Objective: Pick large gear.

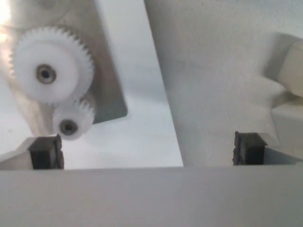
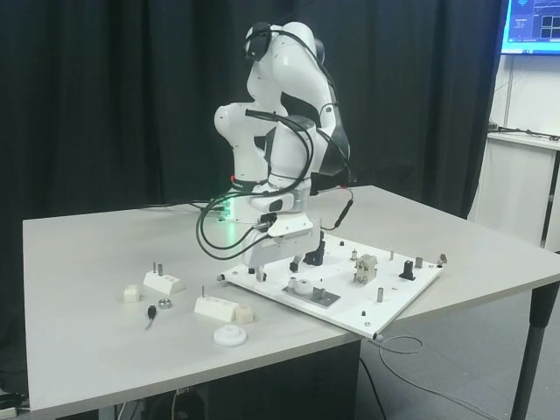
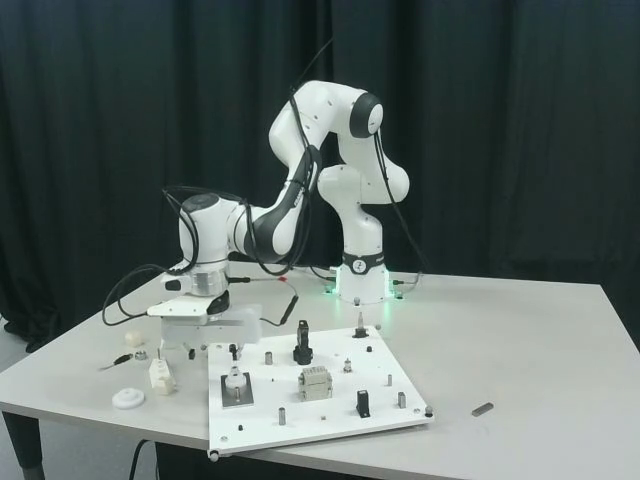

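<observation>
The white arm [image 3: 300, 190] reaches low over the left edge of the white board [image 3: 320, 410], which lies on the grey tabletop [image 3: 520, 360]; its end effector [image 1: 147, 150] hangs just above the board with the fingers [image 1: 46, 152] spread wide and nothing between them; in the wrist view both black pads sit well apart with bare board and tabletop between. The large gear [image 1: 51, 71] shows in the wrist view as a white toothed wheel with a dark hub, seated on a grey metal plate [image 1: 106, 90] and meshing with a small gear [image 1: 72, 124] that touches its rim; the two gears lie off to the side of one finger, not between the pads. In the second room view the gear pair [image 3: 234, 381] stands on its plate at the near left part of the board, just near of the end effector. A separate white toothed disc [image 3: 127, 398] lies on the tabletop left of the board, apart from it, beside a small white block [image 3: 161, 376]; several black and grey fixtures stand upright across the board, among them a black post [image 3: 301, 346] near its middle; a small grey bar [image 3: 482, 408] lies on the tabletop to the right of the board.
</observation>
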